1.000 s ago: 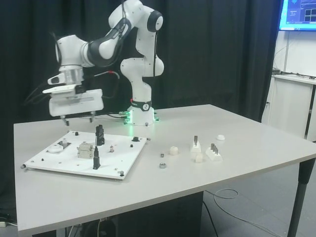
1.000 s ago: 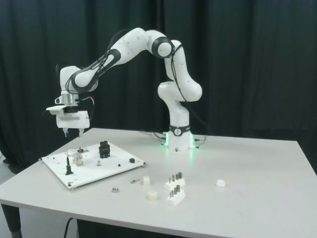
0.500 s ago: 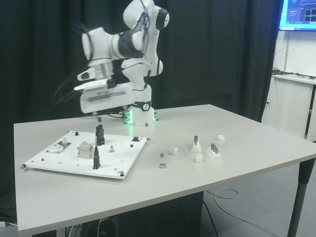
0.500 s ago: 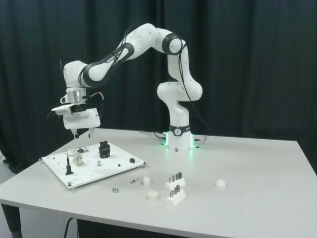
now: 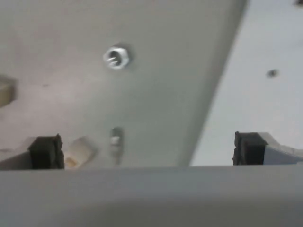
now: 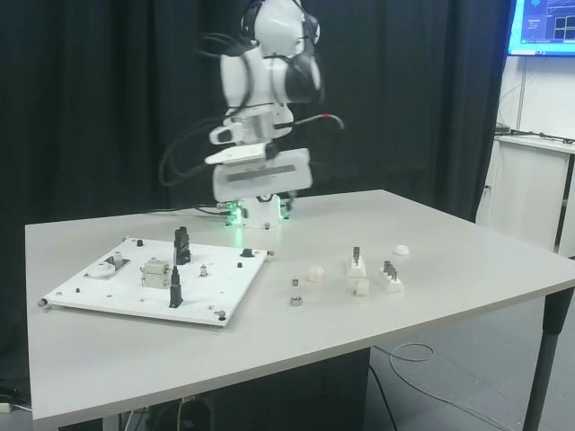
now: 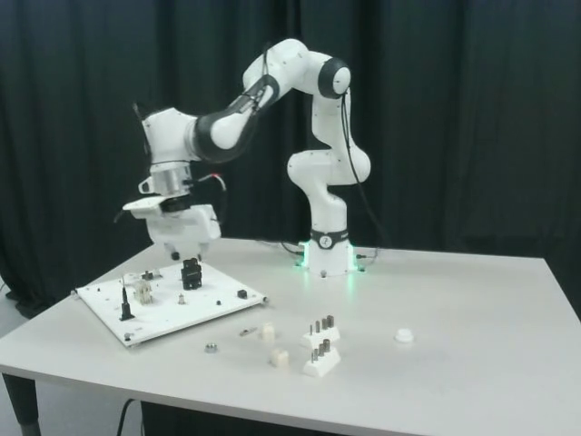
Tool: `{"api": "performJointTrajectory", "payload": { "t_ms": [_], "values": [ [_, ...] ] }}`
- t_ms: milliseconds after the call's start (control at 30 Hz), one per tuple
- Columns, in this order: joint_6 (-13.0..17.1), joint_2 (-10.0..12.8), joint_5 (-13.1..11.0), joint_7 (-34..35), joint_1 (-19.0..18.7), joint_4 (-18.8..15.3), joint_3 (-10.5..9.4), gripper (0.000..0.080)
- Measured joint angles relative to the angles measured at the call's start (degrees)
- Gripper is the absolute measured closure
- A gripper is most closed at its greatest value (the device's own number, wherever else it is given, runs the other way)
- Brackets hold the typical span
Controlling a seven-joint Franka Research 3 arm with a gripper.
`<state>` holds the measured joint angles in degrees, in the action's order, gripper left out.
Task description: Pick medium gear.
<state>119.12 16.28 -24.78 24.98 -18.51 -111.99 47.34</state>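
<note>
Fingers (image 5: 46,151) spread wide and empty, the white arm's gripper (image 6: 260,193) hangs above the grey counter (image 6: 449,269) just past the white square board (image 6: 229,292), where the medium gear, seemingly the small white round piece (image 6: 314,273) beside that board, risks being confused with a similar piece (image 6: 361,287) farther off.

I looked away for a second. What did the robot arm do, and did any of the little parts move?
The gripper swung sideways from the white board's far end toward the loose parts near the nut, carrying nothing. Board and parts stayed as they were.
</note>
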Motion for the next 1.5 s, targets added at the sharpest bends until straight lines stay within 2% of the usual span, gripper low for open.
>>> {"api": "performJointTrajectory", "payload": {
  "t_ms": [300,833,1167,1500],
  "values": [
    [-0.4,0.0,1.4,9.8,-7.7,-1.2,-0.91,0.0003],
    [0.8,0.1,1.7,20.4,-18.1,-4.1,-4.9,0.0003],
    [1.9,0.1,3.2,25.7,-24.0,-5.8,-7.53,0.0003],
    [6.2,0.1,4.2,32.9,-29.5,-8.4,-9.96,0.0003]
  ]
}}
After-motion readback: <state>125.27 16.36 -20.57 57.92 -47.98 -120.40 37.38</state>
